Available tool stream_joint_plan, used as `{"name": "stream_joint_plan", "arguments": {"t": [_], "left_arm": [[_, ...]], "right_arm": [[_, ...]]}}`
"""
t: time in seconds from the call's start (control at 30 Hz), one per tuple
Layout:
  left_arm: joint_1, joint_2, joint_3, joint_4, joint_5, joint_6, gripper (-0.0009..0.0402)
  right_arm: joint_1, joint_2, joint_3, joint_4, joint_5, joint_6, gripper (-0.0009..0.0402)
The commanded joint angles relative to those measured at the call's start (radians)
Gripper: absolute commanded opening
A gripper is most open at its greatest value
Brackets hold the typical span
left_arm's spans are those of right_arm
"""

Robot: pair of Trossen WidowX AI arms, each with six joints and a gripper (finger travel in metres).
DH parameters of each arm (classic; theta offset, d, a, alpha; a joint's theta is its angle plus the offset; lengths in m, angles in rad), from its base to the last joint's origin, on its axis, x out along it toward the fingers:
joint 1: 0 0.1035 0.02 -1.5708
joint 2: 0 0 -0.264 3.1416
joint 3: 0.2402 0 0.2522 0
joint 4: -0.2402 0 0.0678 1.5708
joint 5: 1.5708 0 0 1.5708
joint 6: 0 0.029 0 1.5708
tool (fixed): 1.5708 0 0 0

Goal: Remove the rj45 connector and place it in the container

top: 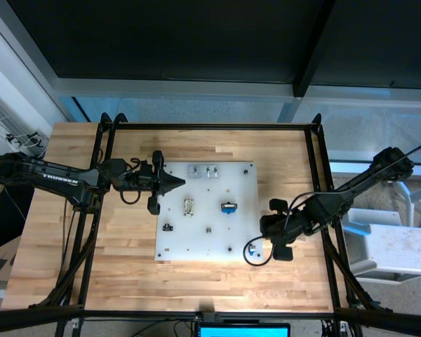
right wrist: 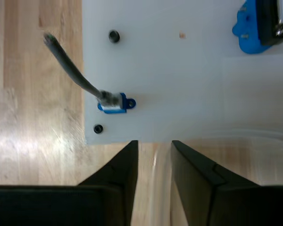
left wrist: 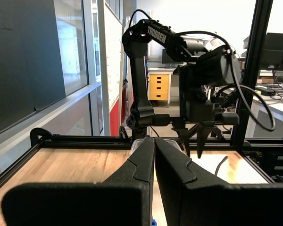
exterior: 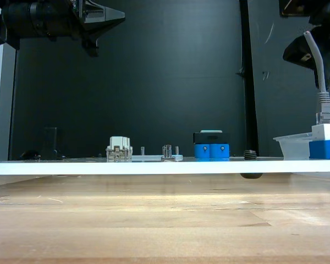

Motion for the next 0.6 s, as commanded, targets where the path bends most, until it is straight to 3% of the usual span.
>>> {"name": "stream_joint_plan", "arguments": {"t": [0.03, 0.3, 0.6], "left_arm": [[0.0, 0.0, 0.0, 0.0, 0.0, 0.0, 0.0], [0.0, 0.0, 0.0, 0.0, 0.0, 0.0, 0.0], [0.0, 0.0, 0.0, 0.0, 0.0, 0.0, 0.0]], "right_arm": [[0.015, 0.016, 0.013, 0.0, 0.001, 0.009, 0.0139], [0.048, 0.063, 0.035, 0.004, 0.002, 0.039, 0.0202], [0.061, 0.112, 0.035, 0.056, 0.031, 0.061, 0.0208]]}}
